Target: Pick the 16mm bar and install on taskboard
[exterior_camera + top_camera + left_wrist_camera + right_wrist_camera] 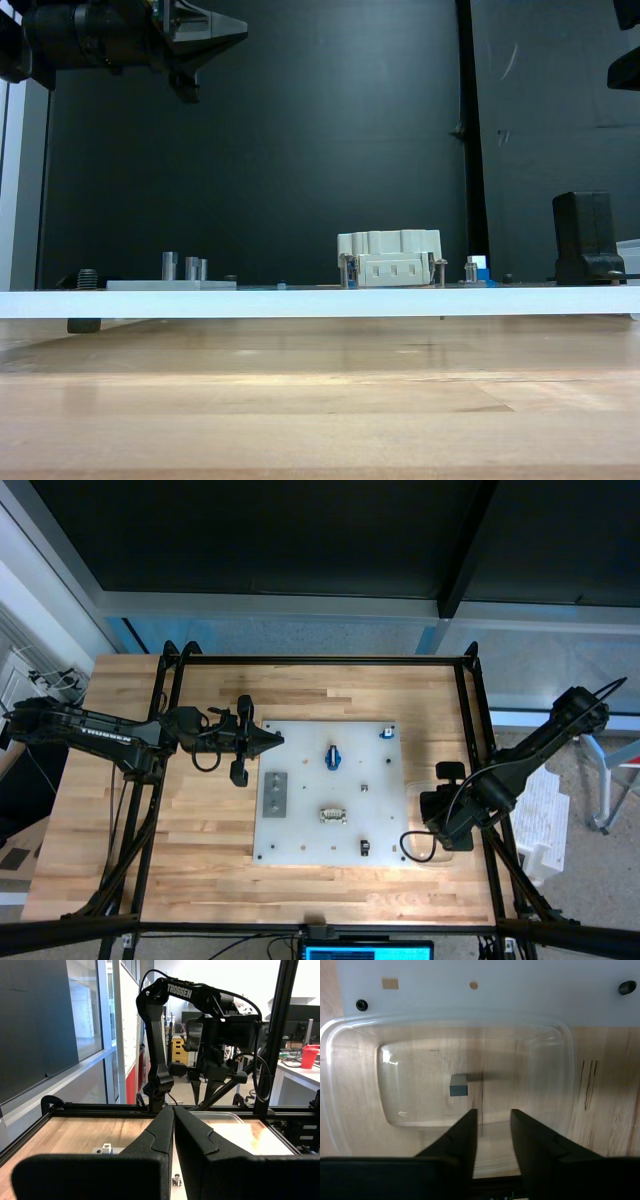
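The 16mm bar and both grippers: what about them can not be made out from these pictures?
16mm bar: seen only in the right wrist view, lying in the clear tray; the right arm covers it in the high view.
Right gripper, open over the tray: its fingertips are hidden under the arm in the high view.
Left gripper, shut, above the taskboard's left edge: partly cut off by the upper edge in the low view.
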You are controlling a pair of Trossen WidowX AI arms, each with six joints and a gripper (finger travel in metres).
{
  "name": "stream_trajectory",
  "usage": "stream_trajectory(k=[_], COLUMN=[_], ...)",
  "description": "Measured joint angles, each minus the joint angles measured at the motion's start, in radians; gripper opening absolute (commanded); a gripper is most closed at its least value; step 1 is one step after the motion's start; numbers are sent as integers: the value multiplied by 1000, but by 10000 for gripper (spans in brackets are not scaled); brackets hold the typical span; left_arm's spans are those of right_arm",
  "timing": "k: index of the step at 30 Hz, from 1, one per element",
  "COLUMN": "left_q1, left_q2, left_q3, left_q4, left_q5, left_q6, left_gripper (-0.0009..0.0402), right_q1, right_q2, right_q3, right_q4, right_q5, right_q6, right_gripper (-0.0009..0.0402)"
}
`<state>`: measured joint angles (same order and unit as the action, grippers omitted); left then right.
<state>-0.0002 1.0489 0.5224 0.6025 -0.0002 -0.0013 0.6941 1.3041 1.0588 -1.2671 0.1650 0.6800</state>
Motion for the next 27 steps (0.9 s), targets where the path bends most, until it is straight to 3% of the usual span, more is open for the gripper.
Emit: stream_trajectory(k=[6, 11, 27], left_q1=[0, 0, 0], left_q2=[0, 0, 0], left_q3=[0, 0, 0], left_q4=[0, 0, 0], left_q5=[0, 0, 0], left_q6=[0, 0, 0], left_gripper=[0, 0, 0], right_q1=[11, 33, 39], right_q2=[23, 53, 66], right_q3=[-4, -7, -89], right_q4=[5, 22, 138], right_q5=[5, 29, 15], right_q6=[-1, -5, -3], right_gripper=[190, 219, 233])
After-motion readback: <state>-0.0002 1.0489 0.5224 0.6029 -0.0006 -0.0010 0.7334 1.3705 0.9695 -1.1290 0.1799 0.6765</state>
